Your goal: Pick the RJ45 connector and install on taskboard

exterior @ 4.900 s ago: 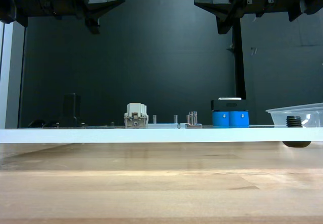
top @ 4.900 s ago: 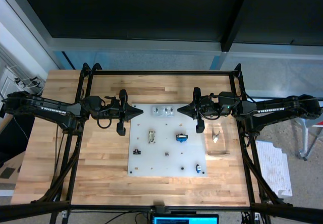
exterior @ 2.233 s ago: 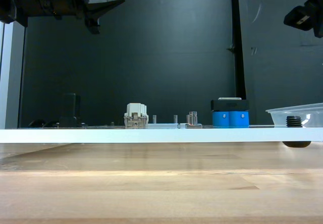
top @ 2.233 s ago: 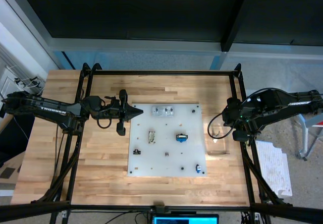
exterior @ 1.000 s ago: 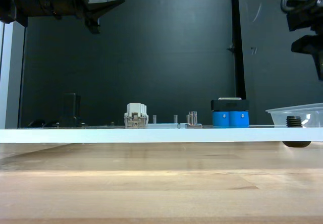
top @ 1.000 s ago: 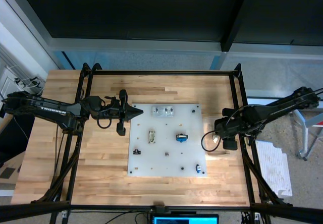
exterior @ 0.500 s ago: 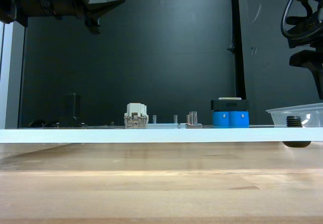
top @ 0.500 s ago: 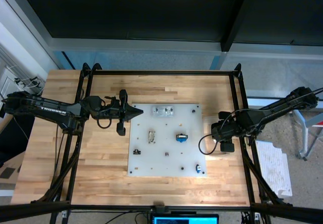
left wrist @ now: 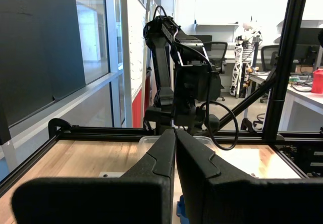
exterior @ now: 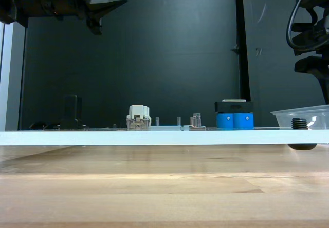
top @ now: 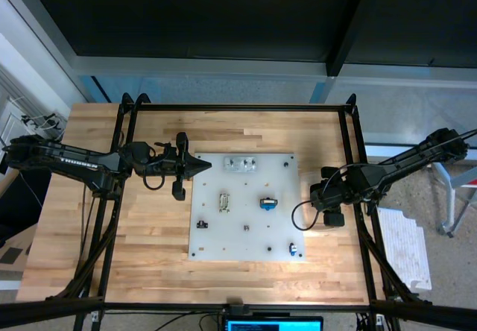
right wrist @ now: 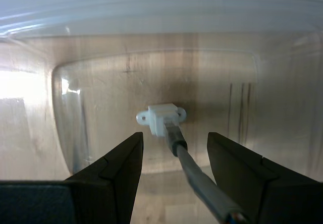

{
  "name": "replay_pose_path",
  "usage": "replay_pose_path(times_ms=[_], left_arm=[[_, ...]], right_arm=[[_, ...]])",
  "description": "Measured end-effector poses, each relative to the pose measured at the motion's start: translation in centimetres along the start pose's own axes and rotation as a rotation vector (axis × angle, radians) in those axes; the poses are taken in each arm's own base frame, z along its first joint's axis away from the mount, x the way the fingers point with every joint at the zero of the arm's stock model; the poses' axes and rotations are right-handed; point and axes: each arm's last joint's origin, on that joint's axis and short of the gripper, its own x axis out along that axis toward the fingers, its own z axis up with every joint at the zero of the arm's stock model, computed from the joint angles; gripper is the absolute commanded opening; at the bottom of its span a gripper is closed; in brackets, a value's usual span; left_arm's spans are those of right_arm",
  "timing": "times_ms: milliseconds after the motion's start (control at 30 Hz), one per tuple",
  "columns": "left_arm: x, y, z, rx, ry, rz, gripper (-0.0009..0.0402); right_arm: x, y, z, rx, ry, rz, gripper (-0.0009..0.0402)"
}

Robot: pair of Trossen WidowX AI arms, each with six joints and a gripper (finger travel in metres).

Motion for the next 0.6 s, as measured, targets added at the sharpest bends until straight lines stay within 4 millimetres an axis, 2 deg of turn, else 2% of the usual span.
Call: replay_pose_path(times_ms=[200, 600], left_arm=[[0.00, 0.00, -0.01, 0.000, 0.000, 0.000, 0.0000], [0.00, 0.00, -0.01, 0.000, 0.000, 0.000, 0.0000]], right_arm=[[0.21, 0.13, 0.14, -0.003, 0.006, 0.000, 0.0167], [0.25, 0.17, 0.12, -0.006, 0.005, 0.001, 0.0097]])
